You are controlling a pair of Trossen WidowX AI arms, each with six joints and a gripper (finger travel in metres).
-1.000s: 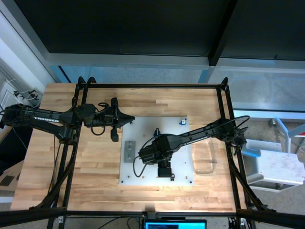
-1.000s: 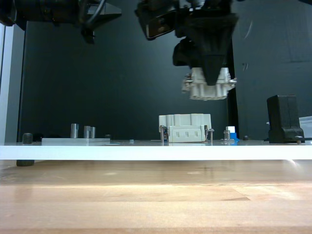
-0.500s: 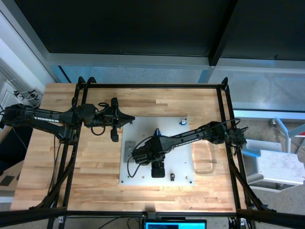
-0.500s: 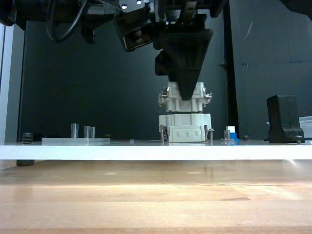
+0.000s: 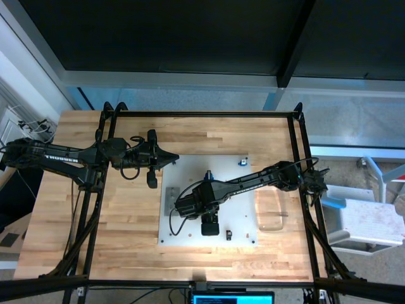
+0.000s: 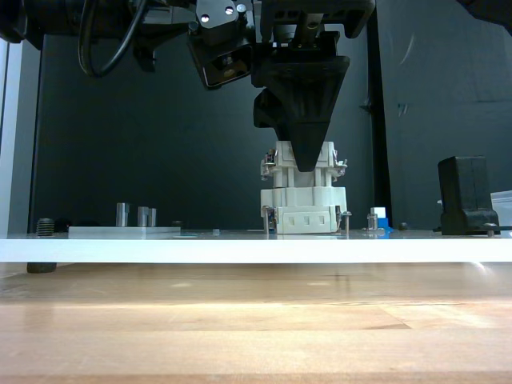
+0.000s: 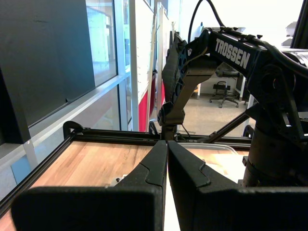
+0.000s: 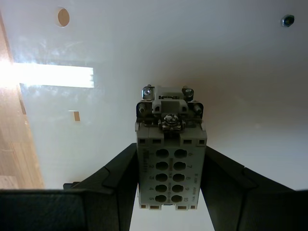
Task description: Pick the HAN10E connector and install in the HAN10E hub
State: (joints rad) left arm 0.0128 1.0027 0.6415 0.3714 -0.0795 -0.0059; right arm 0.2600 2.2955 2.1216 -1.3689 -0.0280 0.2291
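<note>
I'd just sunk the HAN10E connector (image 6: 280, 170), clenched in the right tool (image 6: 306, 160), onto the HAN10E hub (image 6: 304, 211), seating apparently begun; the left tool (image 5: 166, 158) hung closed toward the tabletop's far edge.

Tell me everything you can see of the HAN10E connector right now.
The HAN10E connector is a pale grey, plastic-looking block with two rows of round pin holes and metal screws at one end. It stands upright, clamped in the right gripper, its underside meeting the HAN10E hub. The left gripper, shut, hangs over the table's left.
</note>
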